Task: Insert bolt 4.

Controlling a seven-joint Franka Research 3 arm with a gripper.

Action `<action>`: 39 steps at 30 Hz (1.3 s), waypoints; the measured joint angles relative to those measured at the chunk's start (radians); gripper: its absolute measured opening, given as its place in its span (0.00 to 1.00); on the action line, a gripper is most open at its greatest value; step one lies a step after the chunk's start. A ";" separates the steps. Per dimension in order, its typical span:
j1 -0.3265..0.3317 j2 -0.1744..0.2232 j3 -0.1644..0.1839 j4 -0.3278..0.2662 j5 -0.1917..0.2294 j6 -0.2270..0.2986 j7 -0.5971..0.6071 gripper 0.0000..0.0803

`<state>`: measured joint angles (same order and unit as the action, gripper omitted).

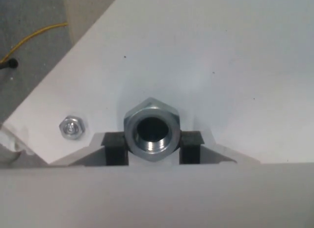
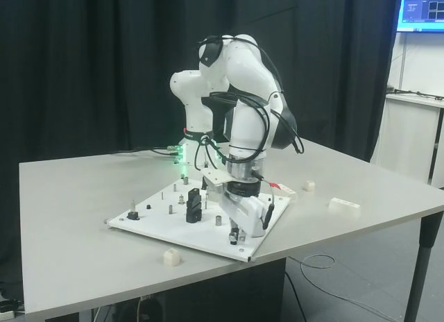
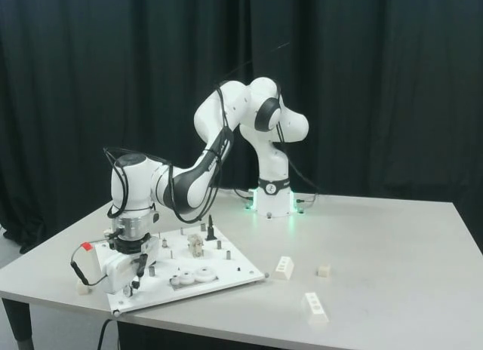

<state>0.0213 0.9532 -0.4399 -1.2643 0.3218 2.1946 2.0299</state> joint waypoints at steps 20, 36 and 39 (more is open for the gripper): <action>0.001 0.000 0.005 0.002 -0.024 0.003 0.000 0.28; 0.000 0.000 0.016 0.003 -0.069 0.007 0.000 0.28; 0.000 0.000 0.019 0.003 -0.081 0.008 0.000 0.28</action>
